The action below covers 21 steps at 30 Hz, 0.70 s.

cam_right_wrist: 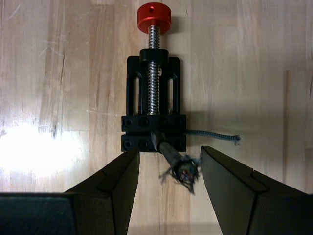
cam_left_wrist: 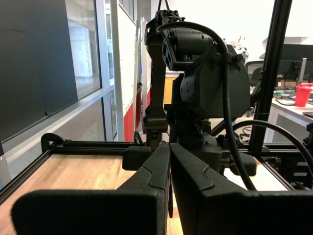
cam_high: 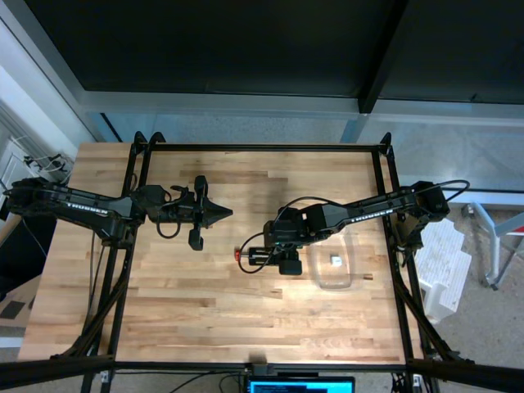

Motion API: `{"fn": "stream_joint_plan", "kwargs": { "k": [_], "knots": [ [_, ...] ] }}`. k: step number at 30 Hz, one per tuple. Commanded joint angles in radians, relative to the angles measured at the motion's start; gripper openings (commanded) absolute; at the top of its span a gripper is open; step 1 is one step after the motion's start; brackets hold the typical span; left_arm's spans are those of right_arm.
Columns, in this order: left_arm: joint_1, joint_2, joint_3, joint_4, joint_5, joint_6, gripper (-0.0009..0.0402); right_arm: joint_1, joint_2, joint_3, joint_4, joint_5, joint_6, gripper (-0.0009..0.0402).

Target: Remove the USB-C connector from taskboard and place in the container

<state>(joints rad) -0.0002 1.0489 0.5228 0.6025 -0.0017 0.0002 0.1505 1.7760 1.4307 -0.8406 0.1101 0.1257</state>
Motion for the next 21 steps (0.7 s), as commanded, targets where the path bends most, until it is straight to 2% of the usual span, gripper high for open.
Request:
{"fn": "stream_joint_plan", "kwargs": {
  "k": [1, 9, 21],
  "knots": [
    [0.000, 0.000, 0.000, 0.000, 0.000, 0.000, 0.0000, 0.000, 0.013, 0.000, 0.013, 0.000, -0.002, 0.0172],
    [0.000, 0.000, 0.000, 0.000, 0.000, 0.000, 0.0000, 0.000, 0.032, -0.001, 0.030, 0.003, -0.003, 0.0168],
    [0.000, 0.000, 0.000, 0.000, 0.000, 0.000, 0.0000, 0.001, 0.047, -0.002, 0.045, 0.000, -0.022, 0.0126]
  ]
}}
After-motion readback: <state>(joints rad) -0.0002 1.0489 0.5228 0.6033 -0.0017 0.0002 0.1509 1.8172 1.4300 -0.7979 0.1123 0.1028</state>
